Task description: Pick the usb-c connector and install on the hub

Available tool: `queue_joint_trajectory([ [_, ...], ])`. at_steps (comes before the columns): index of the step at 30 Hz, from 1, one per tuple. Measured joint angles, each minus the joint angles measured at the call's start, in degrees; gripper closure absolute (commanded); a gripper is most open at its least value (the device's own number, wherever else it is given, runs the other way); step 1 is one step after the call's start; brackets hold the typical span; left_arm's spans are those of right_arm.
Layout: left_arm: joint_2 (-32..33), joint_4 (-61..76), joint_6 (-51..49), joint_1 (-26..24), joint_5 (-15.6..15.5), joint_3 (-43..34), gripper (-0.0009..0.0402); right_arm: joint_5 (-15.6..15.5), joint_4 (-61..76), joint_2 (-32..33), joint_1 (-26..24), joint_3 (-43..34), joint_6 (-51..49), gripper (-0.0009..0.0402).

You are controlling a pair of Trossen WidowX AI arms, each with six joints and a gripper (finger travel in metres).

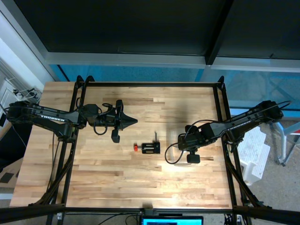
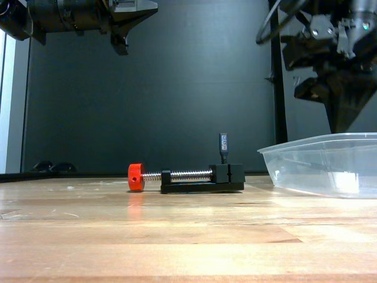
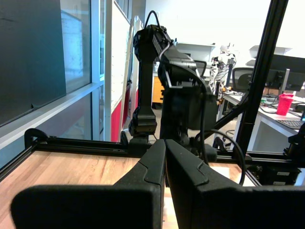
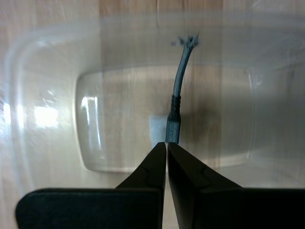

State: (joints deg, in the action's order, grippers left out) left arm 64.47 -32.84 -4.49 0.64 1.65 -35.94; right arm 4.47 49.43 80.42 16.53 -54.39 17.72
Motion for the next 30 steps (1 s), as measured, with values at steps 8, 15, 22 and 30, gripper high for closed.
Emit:
queue_joint_trajectory([
  [8,0.00,0.02,0.02,0.00,0.00,0.00,0.0393,0.44,0.92,3.43,-0.13,-3.06,0.50,0.0246],
  [15,0.00,-0.02,0.00,0.00,0.00,0.02,0.0393,0.46,0.11,6.99,-0.66,-4.94,0.72,0.0198],
  [22,0.00,-0.02,0.00,0.00,0.02,0.02,0.0393,1.07,-2.29,8.83,-0.70,-5.05,1.27,0.0197],
  [30,0.00,0.00,0.00,0.00,0.00,0.02,0.0393,2.01,-2.93,9.09,-0.79,-4.57,1.29,0.0197],
])
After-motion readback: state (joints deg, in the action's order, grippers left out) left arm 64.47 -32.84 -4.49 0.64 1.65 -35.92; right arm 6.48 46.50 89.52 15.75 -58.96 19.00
